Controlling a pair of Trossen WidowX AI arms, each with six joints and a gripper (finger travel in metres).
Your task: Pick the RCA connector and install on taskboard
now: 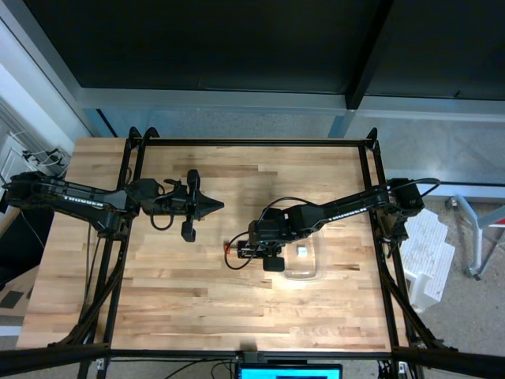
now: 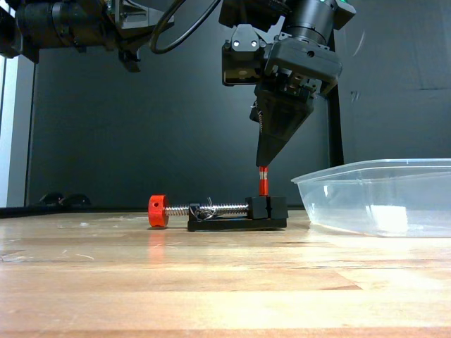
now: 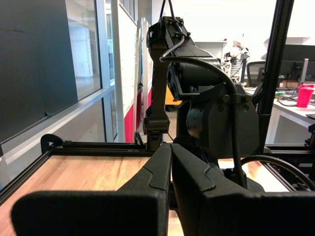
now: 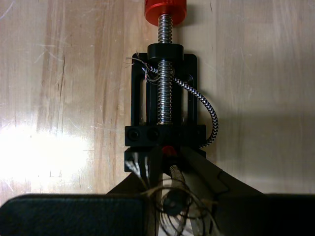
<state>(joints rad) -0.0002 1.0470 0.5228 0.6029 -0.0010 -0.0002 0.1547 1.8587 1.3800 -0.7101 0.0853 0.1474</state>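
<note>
Right gripper [image 2: 262, 163] clamps the RCA connector [image 2: 263, 183], top hidden, upright on the taskboard [image 2: 272, 210]; left gripper [image 1: 218, 206], closed, hovers well apart.

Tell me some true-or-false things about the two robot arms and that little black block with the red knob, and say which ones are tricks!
1. The right gripper points straight down and holds a small red RCA connector at one end of the small black rectangular taskboard. True.
2. The taskboard lies inside the clear plastic tray. False: it sits on the wooden table, beside the tray.
3. The left gripper touches the taskboard. False: it hangs shut above the table, well apart from it.
4. A black-and-white braided cable loops across the taskboard. True.
</note>
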